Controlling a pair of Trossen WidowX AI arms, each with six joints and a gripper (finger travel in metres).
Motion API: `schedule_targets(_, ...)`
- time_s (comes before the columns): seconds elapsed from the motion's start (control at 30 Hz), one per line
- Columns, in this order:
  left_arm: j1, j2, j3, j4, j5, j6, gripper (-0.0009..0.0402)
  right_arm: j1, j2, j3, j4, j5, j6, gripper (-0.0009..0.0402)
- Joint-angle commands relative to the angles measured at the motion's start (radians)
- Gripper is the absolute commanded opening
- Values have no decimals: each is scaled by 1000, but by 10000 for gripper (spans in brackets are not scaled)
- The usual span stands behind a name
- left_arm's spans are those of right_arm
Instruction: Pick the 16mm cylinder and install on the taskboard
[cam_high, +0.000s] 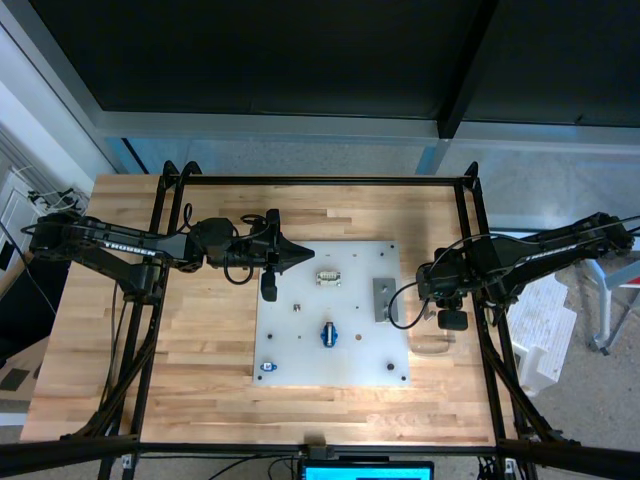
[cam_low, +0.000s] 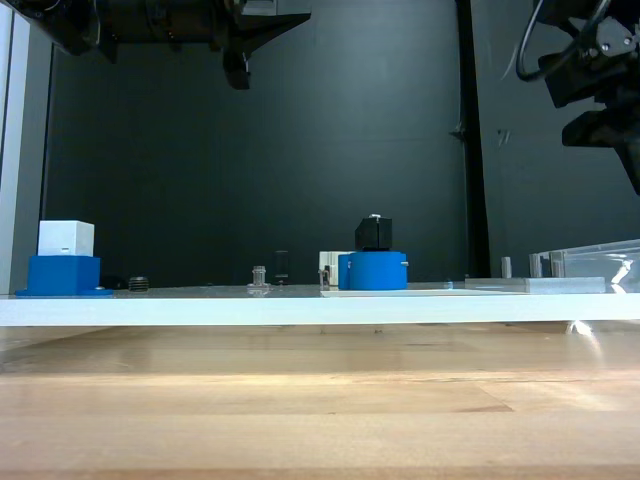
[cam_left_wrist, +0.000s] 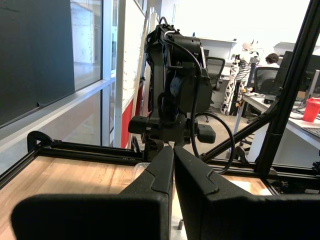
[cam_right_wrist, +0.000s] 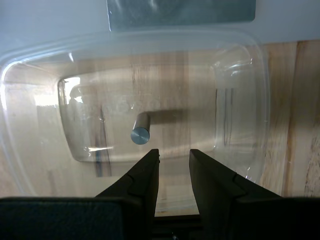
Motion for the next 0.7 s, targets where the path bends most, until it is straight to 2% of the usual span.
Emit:
schedule_targets(0.03, 0, 0, 0, 1, 0, 0, 0, 3, 0, -20, 20, -10, 2, 83)
schedule_targets(0.33, 0, 0, 0, 0, 0, 0, 0, 46, 0, -45, 43, -4, 24, 83)
schedule_targets(0.7, 0, 0, 0, 0, 0, 0, 0, 56, 1, -84, 86, -8, 28, 83)
